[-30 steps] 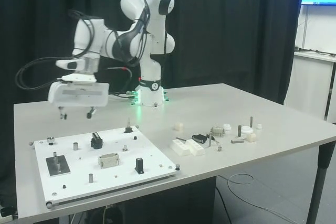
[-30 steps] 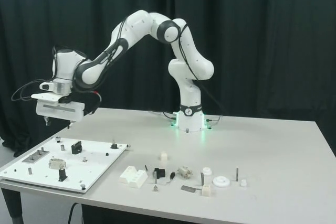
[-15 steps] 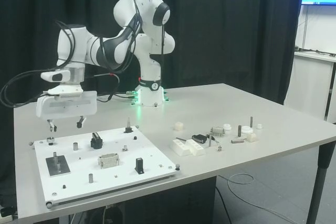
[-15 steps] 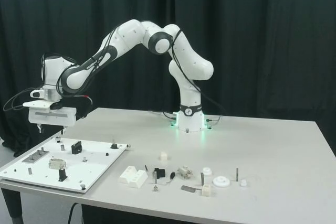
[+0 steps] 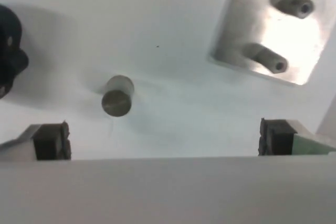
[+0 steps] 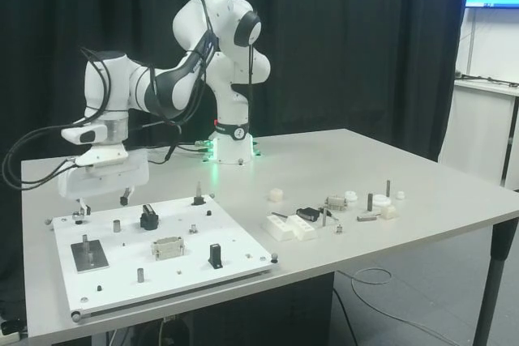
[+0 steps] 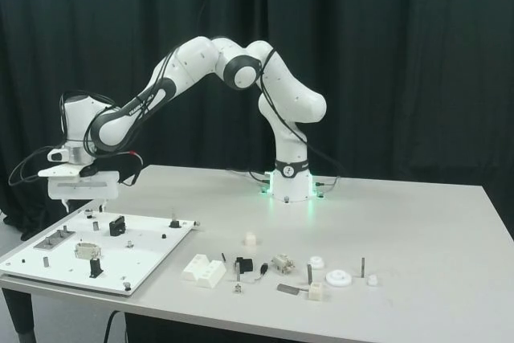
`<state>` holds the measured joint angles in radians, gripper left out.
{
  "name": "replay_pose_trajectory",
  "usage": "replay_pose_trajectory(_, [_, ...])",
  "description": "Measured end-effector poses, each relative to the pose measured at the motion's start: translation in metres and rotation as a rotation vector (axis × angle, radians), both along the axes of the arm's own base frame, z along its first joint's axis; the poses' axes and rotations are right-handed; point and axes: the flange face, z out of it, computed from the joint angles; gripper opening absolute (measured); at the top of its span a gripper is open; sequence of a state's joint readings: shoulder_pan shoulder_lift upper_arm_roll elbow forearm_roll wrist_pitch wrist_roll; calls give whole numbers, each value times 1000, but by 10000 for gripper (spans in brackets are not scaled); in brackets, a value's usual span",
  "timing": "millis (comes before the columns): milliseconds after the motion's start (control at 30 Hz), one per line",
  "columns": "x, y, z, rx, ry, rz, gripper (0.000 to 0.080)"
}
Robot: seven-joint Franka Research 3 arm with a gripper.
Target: Remove round peg 4.
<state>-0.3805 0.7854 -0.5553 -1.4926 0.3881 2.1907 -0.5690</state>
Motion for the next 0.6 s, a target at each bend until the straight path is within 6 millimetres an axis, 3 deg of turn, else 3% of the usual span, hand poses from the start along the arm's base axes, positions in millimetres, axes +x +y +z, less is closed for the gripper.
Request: replay_pose_trajectory(600, [-3,4,-32,33,36,18,800])
